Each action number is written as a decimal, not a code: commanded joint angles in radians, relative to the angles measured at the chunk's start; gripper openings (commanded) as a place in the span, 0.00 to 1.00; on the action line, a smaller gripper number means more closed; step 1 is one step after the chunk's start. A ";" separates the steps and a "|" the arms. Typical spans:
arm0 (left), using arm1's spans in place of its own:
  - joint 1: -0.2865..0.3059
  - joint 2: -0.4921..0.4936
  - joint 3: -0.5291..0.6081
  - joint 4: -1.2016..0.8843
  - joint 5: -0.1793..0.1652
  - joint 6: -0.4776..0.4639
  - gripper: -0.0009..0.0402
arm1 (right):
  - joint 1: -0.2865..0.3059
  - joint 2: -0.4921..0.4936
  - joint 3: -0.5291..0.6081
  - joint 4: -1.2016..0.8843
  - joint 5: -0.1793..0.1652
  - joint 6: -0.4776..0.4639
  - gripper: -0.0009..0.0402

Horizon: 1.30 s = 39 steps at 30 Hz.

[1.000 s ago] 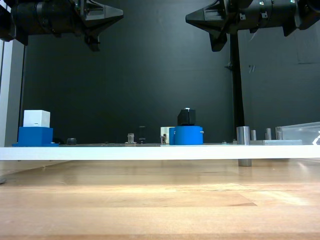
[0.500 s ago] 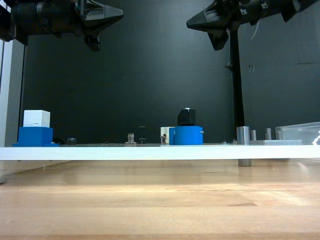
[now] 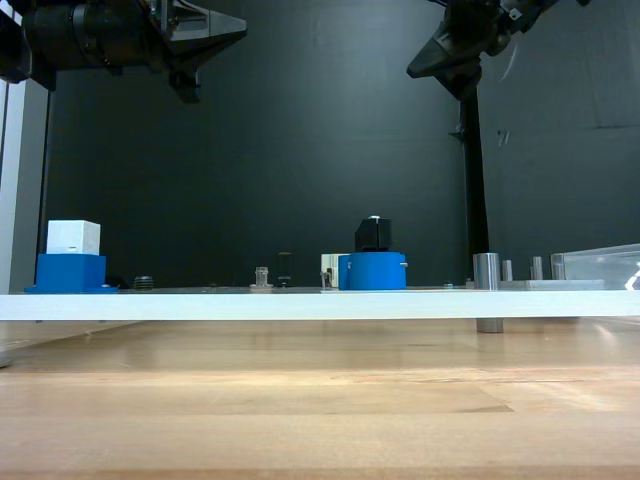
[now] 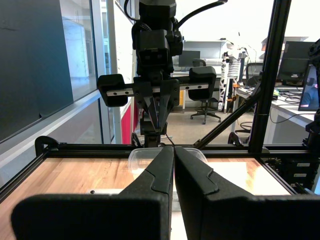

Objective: Pick the 16mm cylinder and place it in the container

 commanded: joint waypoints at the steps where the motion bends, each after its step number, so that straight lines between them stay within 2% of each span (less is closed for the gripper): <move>1: 0.000 0.000 0.000 0.000 0.000 0.000 0.02 | 0.002 0.023 0.046 -0.085 -0.011 0.001 0.02; 12: 0.000 0.000 0.000 0.000 0.000 0.000 0.02 | 0.015 0.153 0.209 -0.351 -0.016 0.000 0.02; 26: 0.000 0.000 0.000 0.000 0.000 0.000 0.02 | 0.091 0.402 0.510 -0.679 -0.015 0.012 0.02; 32: 0.000 0.000 0.000 0.000 0.000 0.000 0.02 | 0.135 0.480 0.541 -0.722 -0.015 0.027 0.02; 39: 0.000 0.000 0.000 0.000 0.000 0.000 0.02 | 0.170 0.526 0.540 -0.729 -0.015 0.055 0.02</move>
